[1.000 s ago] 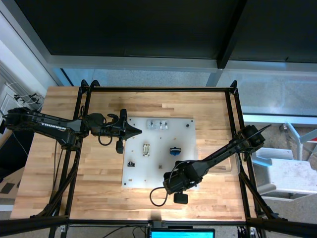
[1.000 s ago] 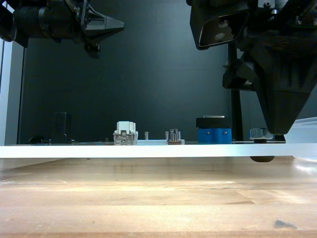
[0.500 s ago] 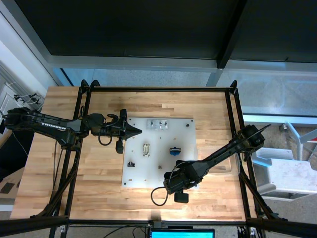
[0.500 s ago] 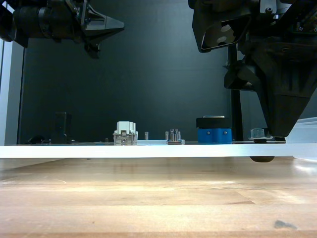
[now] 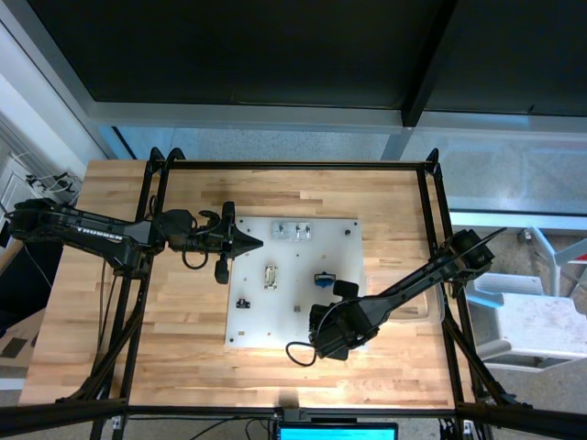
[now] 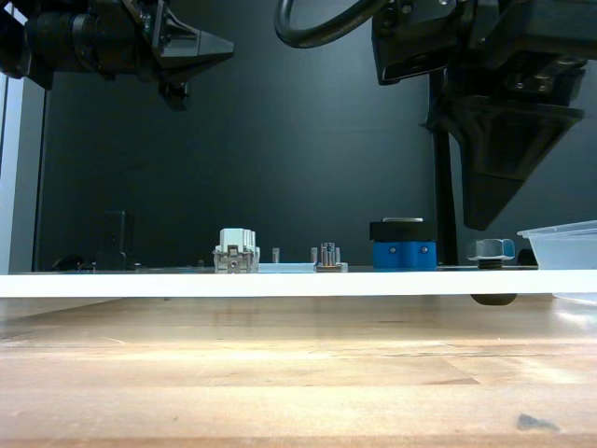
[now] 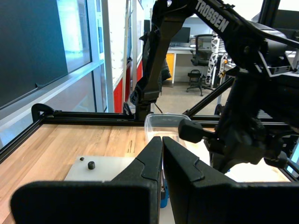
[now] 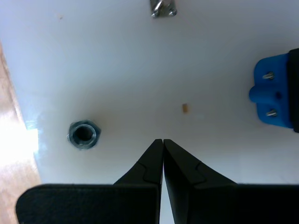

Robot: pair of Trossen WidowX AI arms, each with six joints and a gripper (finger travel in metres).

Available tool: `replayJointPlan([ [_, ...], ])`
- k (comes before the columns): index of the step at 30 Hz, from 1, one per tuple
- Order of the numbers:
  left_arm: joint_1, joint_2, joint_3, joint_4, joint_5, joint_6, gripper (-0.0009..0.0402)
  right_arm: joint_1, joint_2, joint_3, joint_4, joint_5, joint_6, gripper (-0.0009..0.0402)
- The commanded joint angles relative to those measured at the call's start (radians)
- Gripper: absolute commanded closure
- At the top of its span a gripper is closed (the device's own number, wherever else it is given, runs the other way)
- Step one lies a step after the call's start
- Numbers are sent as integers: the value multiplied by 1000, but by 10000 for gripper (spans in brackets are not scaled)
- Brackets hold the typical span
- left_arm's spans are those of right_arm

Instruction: Unfasten the M12 fastener and place in the container

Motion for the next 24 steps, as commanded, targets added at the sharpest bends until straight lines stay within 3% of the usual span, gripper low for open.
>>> replayJointPlan([
  [1, 0, 0, 0, 0, 0, 0, 393, 0, -5, 1, 0, -25, 12, 393],
  [5, 0, 0, 0, 1, 0, 0, 393, 0, -7, 5, 6, -122, 3, 393],
  [8, 0, 0, 0, 0, 0, 0, 393, 2, -8, 17, 36, -240, -45, 393],
  [13, 0, 0, 0, 0, 0, 0, 393, 2, -9, 23, 92, -375, -53, 393],
  [15, 0, 0, 0, 0, 0, 0, 393, 2, -4, 21, 107, -389, -62, 393],
  [24, 0, 0, 0, 0, 0, 0, 393, -1, 18, -14, 177, -383, -87, 393],
])
